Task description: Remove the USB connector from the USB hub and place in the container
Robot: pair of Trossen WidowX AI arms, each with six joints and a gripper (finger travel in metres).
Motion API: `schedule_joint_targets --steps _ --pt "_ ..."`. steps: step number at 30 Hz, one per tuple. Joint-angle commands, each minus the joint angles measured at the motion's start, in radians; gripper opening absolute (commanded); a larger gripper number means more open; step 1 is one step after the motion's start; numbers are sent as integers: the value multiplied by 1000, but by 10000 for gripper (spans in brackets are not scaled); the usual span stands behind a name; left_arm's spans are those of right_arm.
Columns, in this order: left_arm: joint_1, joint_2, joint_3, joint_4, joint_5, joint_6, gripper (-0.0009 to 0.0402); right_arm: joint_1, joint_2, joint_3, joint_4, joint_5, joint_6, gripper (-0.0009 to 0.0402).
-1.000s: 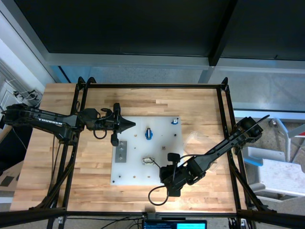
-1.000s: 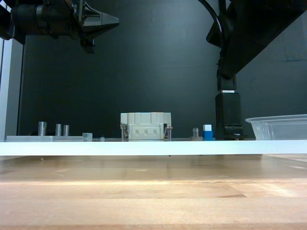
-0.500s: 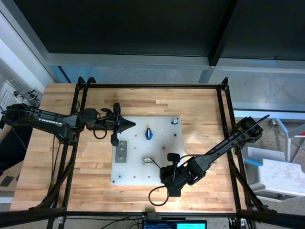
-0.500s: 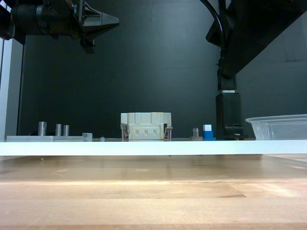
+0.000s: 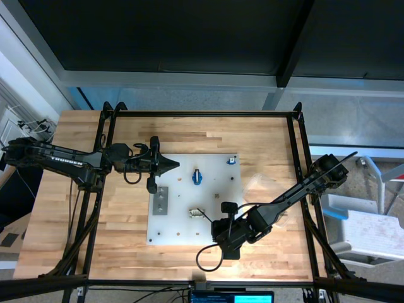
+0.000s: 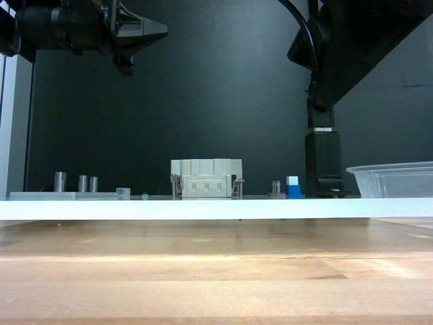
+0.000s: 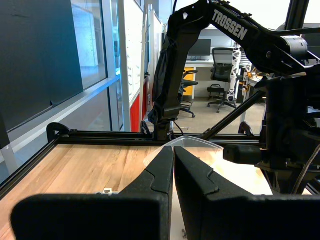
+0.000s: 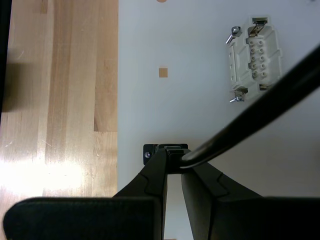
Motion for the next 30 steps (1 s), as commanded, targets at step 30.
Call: schedule_joint_targets --steps 30 --pt "0 0 0 0 0 0 1 5 20 34 -10 -3 -15 0"
